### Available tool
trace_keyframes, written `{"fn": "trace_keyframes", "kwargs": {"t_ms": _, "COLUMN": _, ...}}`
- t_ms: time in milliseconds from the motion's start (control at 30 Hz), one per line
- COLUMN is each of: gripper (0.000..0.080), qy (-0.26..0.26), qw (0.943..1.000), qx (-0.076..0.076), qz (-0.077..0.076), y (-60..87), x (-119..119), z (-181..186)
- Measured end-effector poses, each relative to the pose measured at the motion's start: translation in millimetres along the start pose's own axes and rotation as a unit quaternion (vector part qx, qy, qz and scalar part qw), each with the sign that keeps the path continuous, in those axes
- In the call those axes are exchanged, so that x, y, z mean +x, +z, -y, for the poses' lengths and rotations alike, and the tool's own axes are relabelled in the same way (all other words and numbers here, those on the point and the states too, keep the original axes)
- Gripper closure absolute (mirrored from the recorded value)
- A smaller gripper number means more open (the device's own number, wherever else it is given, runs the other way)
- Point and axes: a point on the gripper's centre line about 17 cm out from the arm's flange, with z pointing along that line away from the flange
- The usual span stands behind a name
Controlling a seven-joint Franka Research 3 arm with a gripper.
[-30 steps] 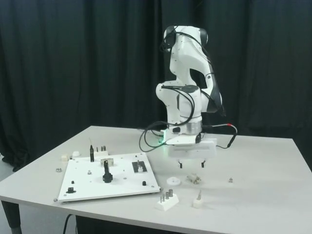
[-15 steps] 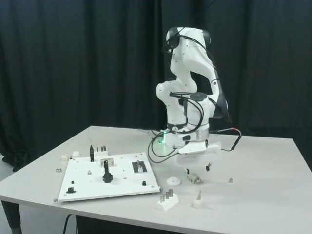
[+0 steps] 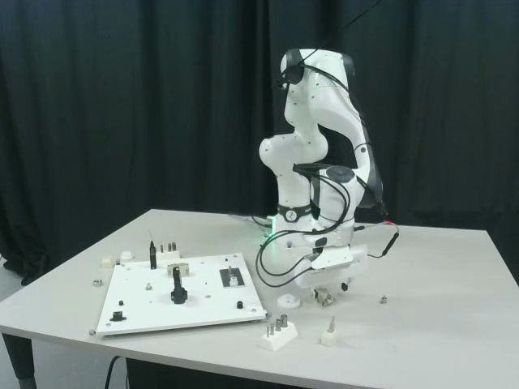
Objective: Pick waterproof.
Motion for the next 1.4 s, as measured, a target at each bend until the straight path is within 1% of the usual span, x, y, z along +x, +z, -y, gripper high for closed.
{"fn": "trace_keyframes", "kwargs": {"t_ms": 233, "gripper": 0.0003, "qy": -0.015, "qw": 0.9998, "qx": -0.01, "qz": 0.006, "y": 7.1, "x": -3.5, "z": -5.4}}
{"fn": "trace_keyframes", "kwargs": {"t_ms": 533, "gripper": 0.0003, "qy": -0.025, "qw": 0.9996, "qx": -0.013, "qz": 0.011, "y": 11.9, "x": -7.8, "z": -12.9}}
{"fn": "trace_keyframes", "kwargs": {"t_ms": 567, "gripper": 0.0106, "qy": -0.027, "qw": 0.9995, "qx": -0.013, "qz": 0.012, "y": 12.2, "x": -8.2, "z": -13.4}}
{"fn": "trace_keyframes", "kwargs": {"t_ms": 733, "gripper": 0.0106, "qy": -0.032, "qw": 0.9994, "qx": -0.01, "qz": 0.013, "y": 13.9, "x": -8.9, "z": -13.0}}
{"fn": "trace_keyframes", "kwargs": {"t_ms": 767, "gripper": 0.0286, "qy": -0.033, "qw": 0.9993, "qx": -0.009, "qz": 0.013, "y": 14.0, "x": -8.9, "z": -12.7}}
{"fn": "trace_keyframes", "kwargs": {"t_ms": 967, "gripper": 0.0286, "qy": -0.035, "qw": 0.9993, "qx": -0.004, "qz": 0.01, "y": 11.8, "x": -7.1, "z": -8.1}}
{"fn": "trace_keyframes", "kwargs": {"t_ms": 1133, "gripper": 0.0286, "qy": -0.037, "qw": 0.9993, "qx": -0.001, "qz": 0.005, "y": 2.0, "x": -3.9, "z": -3.3}}
{"fn": "trace_keyframes", "kwargs": {"t_ms": 1167, "gripper": 0.0488, "qy": -0.036, "qw": 0.9994, "qx": -0.001, "qz": 0.004, "y": -1.1, "x": -3.0, "z": -2.4}}
{"fn": "trace_keyframes", "kwargs": {"t_ms": 1400, "gripper": 0.0488, "qy": -0.021, "qw": 0.9998, "qx": 0.0, "qz": -0.005, "y": -28.3, "x": 1.5, "z": 2.2}}
